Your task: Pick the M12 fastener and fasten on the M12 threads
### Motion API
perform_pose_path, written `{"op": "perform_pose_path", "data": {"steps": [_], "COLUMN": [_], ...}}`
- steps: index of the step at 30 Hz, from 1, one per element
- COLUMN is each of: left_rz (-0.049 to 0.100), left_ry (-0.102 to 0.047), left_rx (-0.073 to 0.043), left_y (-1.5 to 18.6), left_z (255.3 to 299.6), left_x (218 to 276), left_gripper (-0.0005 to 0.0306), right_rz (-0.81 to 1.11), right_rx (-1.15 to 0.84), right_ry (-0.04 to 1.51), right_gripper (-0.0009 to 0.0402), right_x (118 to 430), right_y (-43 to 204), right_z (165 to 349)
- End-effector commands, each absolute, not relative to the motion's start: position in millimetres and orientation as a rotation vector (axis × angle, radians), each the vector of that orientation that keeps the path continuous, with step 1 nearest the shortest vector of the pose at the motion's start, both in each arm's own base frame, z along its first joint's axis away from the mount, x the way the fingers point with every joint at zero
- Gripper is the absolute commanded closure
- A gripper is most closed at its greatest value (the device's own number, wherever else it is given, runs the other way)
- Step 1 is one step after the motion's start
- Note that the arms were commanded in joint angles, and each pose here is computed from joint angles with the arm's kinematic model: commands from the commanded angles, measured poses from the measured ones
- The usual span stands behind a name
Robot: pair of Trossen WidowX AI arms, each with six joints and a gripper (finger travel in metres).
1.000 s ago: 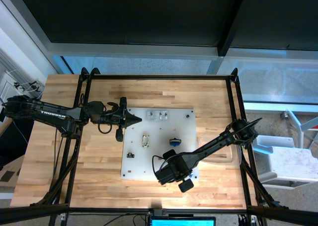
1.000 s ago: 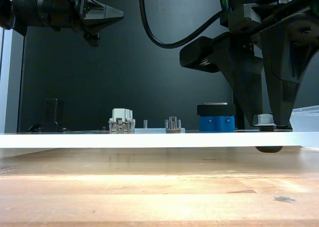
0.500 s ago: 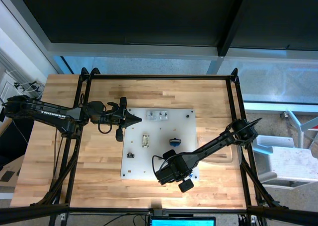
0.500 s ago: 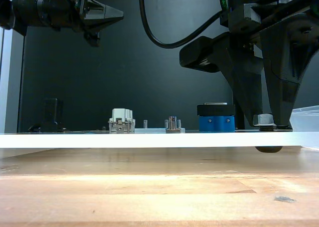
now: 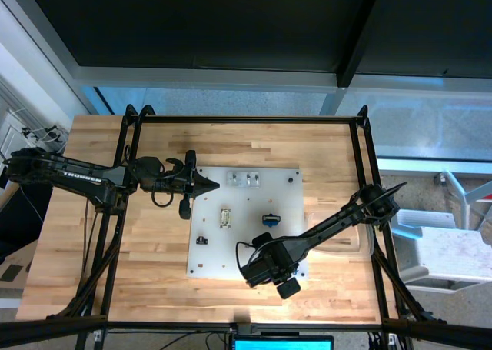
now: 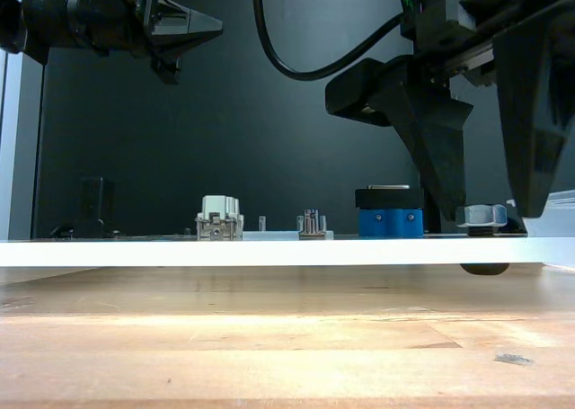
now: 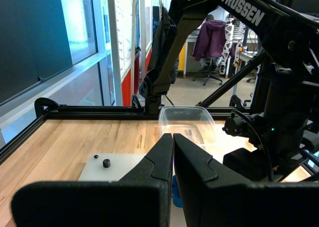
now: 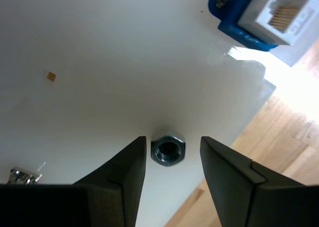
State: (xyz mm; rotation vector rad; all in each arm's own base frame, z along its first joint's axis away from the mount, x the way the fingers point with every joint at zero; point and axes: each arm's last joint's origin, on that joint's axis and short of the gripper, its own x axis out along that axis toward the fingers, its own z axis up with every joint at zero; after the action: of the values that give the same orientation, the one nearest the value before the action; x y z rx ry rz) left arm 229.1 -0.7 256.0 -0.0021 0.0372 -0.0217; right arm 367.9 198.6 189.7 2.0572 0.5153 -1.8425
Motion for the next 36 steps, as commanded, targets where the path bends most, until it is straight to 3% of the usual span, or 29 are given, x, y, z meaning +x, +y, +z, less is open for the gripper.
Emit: {"op": "perform_pose_path", "data": {"steps": [1,11,18,31,36], "left_rz": [-0.022,-0.022,-0.022,-0.022,-0.021], "left_ry": [0.037,0.036,0.036,0.037,0.037], "left_rx": [-0.002,-0.002,-0.002,-0.002,-0.002], "left_y": [-0.7,-0.7,-0.7,-0.7,-0.6], "left_z": [256.2,256.2,256.2,256.2,256.2], "left_x": [229.1,229.1,229.1,229.1,229.1], "left_gripper": [0.03,0.03,0.03,0.03,0.03], "right_rz": [-1.832,-1.775,-1.625,-1.32,-1.117], "right_rx": [2.074,2.127,2.068,1.625,1.379], "right_ry": [0.526,0.546,0.668,0.97,1.111], "right_gripper": [0.0223,0.0216,0.0217,0.0216,0.0216], "right_x": [366.9,361.2,356.6,348.6,348.0], "right_y": [198.5,195.2,192.7,187.9,187.1], "right_z": [195.2,218.7,236.4,241.4,241.1]}}
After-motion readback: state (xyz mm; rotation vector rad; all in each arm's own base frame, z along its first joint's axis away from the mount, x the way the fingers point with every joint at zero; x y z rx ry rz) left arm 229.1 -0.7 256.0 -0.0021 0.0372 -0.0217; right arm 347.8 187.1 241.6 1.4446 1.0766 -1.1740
